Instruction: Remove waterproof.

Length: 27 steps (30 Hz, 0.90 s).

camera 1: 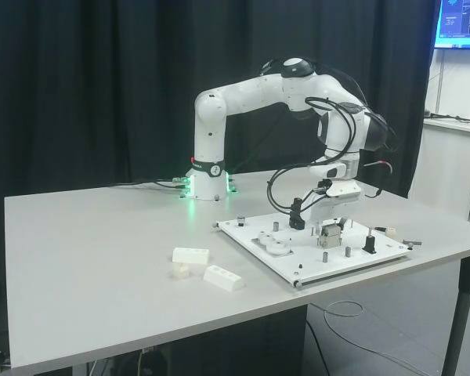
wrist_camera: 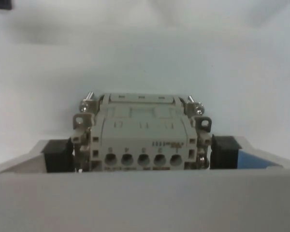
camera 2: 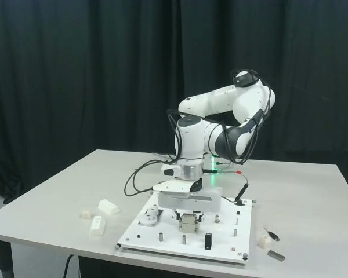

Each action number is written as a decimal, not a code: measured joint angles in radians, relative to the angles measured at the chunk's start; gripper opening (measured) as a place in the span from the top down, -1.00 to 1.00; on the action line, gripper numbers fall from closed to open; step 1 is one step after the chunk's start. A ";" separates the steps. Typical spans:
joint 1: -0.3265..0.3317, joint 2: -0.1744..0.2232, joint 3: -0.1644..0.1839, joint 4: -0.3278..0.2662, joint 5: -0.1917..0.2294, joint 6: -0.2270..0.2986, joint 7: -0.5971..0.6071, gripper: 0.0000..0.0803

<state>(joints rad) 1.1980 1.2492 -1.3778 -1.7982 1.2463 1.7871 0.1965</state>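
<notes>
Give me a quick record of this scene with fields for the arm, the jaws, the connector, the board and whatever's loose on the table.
arm: white Franka arm, reaching down over the board
gripper: gripper shut on the connector, black pads at both of its sides
connector: grey waterproof connector, five round sockets in a row facing the wrist camera, a screw at each upper corner
board: white board on the grey table, with small black and grey fixtures
loose parts: white blocks on the table beside the board
</notes>
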 joint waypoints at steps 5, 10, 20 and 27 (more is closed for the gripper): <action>0.000 0.000 -0.001 0.000 0.000 -0.001 0.000 -0.54; 0.000 0.000 -0.002 0.000 0.000 -0.002 0.000 -0.54; 0.000 0.000 -0.010 0.002 0.000 -0.014 0.000 -0.54; 0.002 -0.001 -0.028 0.004 -0.001 -0.032 0.000 -0.54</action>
<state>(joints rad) 1.1999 1.2484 -1.4054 -1.7941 1.2456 1.7550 0.1964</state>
